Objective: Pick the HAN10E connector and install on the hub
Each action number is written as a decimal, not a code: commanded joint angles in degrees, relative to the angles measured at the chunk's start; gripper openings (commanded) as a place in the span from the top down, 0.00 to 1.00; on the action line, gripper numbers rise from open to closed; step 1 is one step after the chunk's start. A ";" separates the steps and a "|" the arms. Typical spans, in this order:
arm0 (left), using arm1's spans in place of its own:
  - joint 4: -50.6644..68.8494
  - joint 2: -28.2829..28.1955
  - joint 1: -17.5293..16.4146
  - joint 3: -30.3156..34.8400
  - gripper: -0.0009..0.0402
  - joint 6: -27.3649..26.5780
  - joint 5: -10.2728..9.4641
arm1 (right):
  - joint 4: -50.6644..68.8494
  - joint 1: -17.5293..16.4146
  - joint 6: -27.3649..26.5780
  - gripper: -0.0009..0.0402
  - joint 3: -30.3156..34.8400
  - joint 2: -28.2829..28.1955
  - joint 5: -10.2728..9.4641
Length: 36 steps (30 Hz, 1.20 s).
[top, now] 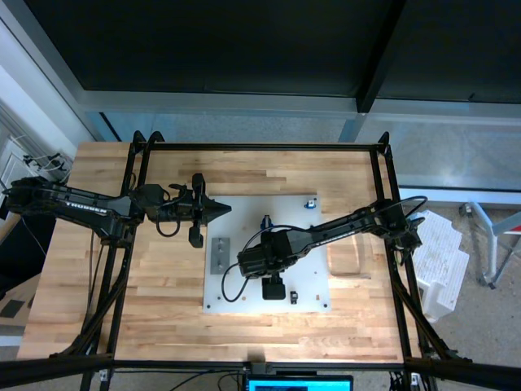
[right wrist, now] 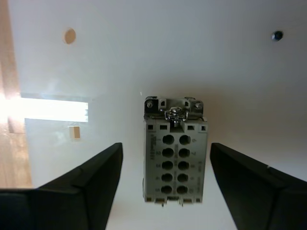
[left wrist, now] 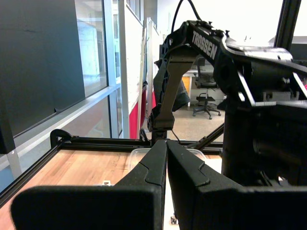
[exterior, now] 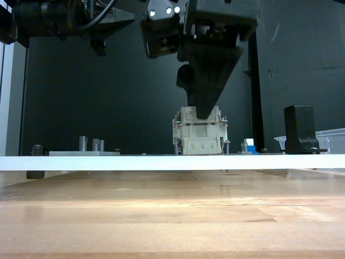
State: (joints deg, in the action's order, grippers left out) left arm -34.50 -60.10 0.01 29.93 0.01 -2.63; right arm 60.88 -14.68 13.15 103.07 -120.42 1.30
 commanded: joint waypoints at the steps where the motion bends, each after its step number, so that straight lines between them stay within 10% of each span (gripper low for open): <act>1: -0.02 0.00 0.00 0.02 0.98 0.00 0.00 | 0.61 -0.09 0.09 0.28 0.17 1.42 0.20; 36: -0.02 0.00 0.00 0.02 0.98 0.00 0.00 | -15.28 0.44 -2.58 0.35 -26.43 24.94 0.83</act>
